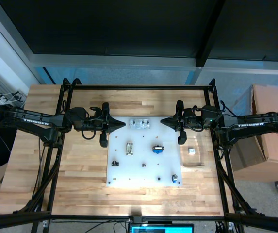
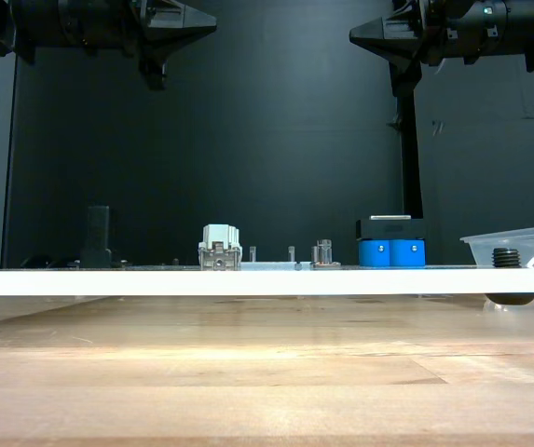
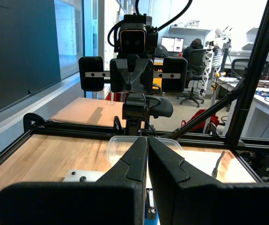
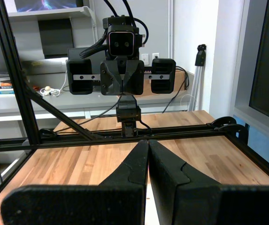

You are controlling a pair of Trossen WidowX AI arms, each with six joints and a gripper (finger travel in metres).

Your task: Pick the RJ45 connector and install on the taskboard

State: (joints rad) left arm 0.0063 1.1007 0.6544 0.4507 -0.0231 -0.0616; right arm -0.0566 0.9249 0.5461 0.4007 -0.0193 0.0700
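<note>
My left gripper [image 1: 123,124] and right gripper [image 1: 162,121] hung pressed shut and empty over the white board's [image 1: 129,174] far edge. No connector showed on the white block [image 1: 191,151] beside the board; whether it sat in the blue jack [image 1: 175,179] I could not tell. Next, likely: confirming that seat.

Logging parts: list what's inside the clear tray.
White block in the tray, nothing dark on it; underside hidden. Above the board, left end effector and right end effector hang shut.

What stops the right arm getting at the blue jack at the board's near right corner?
Probably nothing, so likely yes: the right gripper hangs high over the board's far edge, the left gripper opposite it, and nothing stands above the blue jack.
</note>
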